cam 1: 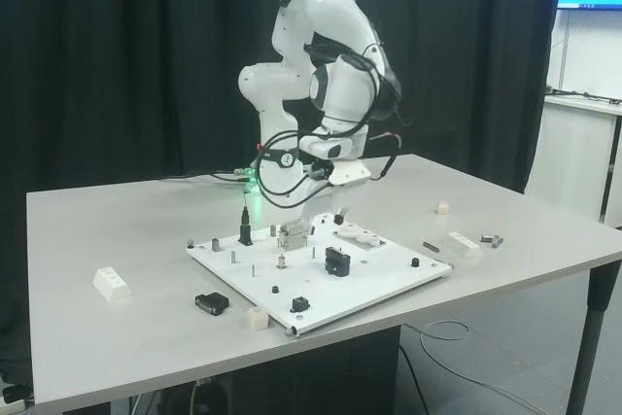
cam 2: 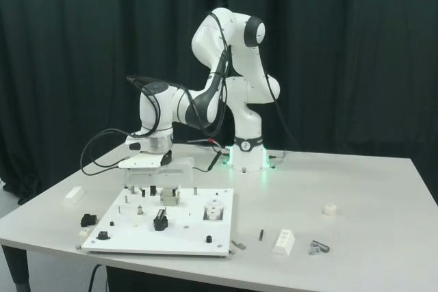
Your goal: Remove square peg 1.
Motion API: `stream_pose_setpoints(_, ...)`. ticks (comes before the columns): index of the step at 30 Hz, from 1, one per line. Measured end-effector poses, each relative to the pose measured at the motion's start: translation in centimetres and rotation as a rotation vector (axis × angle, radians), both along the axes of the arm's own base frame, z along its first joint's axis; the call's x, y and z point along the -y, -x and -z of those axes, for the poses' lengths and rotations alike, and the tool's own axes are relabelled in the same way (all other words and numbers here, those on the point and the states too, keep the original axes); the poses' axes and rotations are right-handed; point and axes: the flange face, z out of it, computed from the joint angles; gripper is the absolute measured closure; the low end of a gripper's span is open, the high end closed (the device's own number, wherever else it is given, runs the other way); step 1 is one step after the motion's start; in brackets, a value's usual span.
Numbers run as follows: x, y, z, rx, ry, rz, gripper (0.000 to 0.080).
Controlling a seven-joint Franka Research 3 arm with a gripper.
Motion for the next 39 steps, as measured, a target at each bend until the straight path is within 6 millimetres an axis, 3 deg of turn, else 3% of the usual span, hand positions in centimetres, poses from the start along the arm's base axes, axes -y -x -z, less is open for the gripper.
stream_pose_setpoints(14, 1.1, 1.6, 2.3, 0.040, -0.034, 0.020, 0.0003)
stream_pose_setpoints(39, 1.3, 4.3, 5.7, 0.065, -0.045, -0.029, 0.0003)
